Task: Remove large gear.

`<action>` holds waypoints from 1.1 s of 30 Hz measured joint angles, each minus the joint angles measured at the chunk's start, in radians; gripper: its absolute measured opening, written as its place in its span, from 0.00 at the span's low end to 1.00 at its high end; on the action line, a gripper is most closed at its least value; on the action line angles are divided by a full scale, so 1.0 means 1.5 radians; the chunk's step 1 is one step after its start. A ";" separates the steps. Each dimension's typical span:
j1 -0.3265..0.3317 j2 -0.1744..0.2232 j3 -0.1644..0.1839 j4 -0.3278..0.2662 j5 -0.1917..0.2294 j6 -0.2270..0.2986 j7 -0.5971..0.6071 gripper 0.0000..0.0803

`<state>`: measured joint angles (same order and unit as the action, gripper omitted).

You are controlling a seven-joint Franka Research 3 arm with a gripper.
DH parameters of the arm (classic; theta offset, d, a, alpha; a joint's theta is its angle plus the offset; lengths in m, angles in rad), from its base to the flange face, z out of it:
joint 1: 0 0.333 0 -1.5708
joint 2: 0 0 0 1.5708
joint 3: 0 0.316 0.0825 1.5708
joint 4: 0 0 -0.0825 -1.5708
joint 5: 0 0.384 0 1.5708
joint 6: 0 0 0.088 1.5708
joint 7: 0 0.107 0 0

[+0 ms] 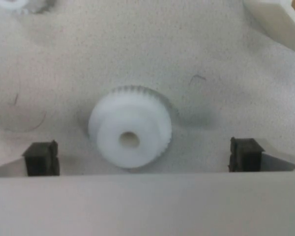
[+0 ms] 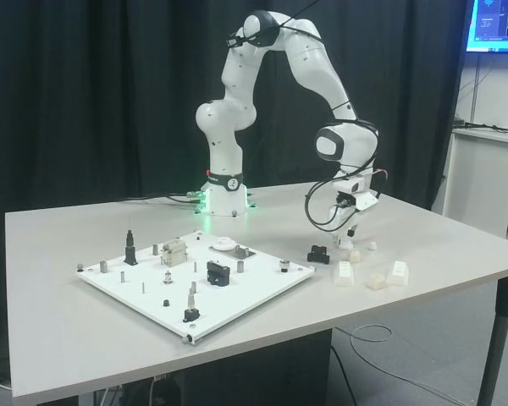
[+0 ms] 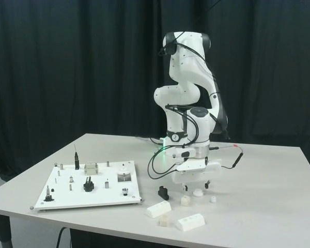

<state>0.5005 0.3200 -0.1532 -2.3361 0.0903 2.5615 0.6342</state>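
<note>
My gripper point(image 1: 142, 157) is open, 2 black fingertips spread wide either side of 1 large gear point(image 1: 130, 132). The gear lies flat on the grey worktop point(image 1: 137, 54), off the white board point(image 2: 237, 292), so removal looks done. 3 white blocks point(image 3: 158, 209) sit nearby.

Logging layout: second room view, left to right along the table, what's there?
White assembly board → black part → white gear below the gripper → small white piece.
</note>
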 joint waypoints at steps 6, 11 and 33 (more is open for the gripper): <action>0.000 -0.004 0.000 0.005 0.000 -0.015 0.000 0.97; -0.001 -0.013 0.000 0.009 0.000 -0.039 0.000 0.97; -0.009 -0.037 -0.002 0.010 -0.004 -0.064 -0.027 1.00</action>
<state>0.4877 0.2640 -0.1557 -2.3208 0.0837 2.4653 0.5940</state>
